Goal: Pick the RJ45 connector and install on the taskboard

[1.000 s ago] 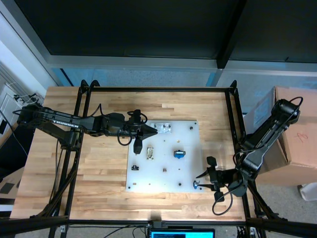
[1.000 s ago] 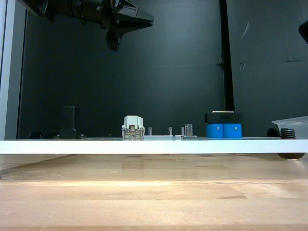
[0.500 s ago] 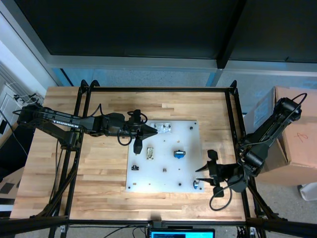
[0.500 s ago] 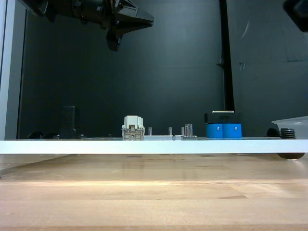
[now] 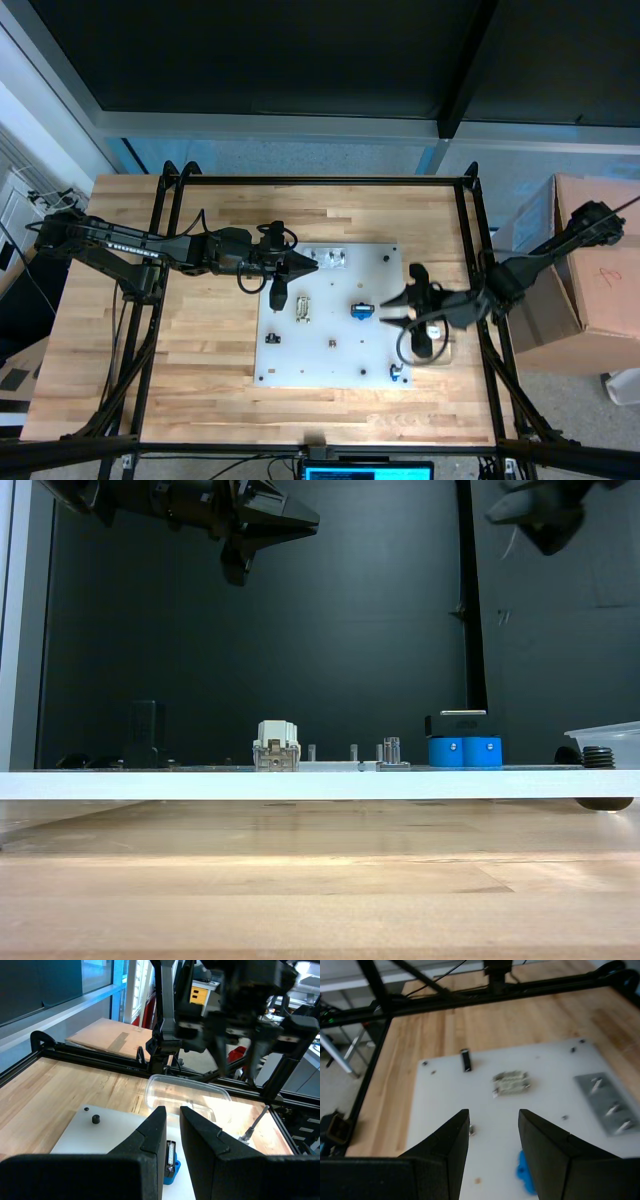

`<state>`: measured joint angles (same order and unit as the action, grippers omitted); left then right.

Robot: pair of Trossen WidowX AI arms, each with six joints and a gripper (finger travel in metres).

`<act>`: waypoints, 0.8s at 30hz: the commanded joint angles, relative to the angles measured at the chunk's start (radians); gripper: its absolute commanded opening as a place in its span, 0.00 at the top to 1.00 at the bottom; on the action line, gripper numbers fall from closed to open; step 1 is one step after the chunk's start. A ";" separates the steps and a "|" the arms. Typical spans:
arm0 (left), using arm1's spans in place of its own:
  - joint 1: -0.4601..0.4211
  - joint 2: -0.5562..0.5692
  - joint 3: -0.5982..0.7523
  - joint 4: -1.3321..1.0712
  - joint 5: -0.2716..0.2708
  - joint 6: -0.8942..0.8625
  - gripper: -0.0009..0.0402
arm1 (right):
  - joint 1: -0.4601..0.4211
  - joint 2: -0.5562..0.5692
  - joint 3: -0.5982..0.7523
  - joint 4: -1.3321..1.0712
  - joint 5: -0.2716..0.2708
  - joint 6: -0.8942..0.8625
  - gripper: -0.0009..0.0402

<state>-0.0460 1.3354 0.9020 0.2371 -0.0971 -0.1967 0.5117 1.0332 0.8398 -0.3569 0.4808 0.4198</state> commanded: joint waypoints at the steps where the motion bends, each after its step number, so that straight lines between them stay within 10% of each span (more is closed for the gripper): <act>1: 0.000 0.000 0.000 0.000 0.000 0.000 0.89 | -0.091 -0.020 0.000 0.003 -0.060 -0.039 0.65; 10: 0.002 -0.001 0.006 0.007 0.000 0.014 0.90 | -0.324 -0.040 0.000 0.074 -0.241 -0.238 0.66; 18: 0.007 -0.120 -0.011 0.006 -0.048 0.141 0.98 | -0.557 -0.060 -0.006 0.224 -0.537 -0.356 0.79; 24: 0.021 -0.293 -0.101 0.007 -0.064 0.167 0.98 | -0.610 -0.078 -0.014 0.338 -0.560 -0.413 0.99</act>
<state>-0.0261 1.0744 0.8230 0.2428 -0.1631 -0.0280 -0.0963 0.9581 0.8314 -0.0460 -0.0784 0.0124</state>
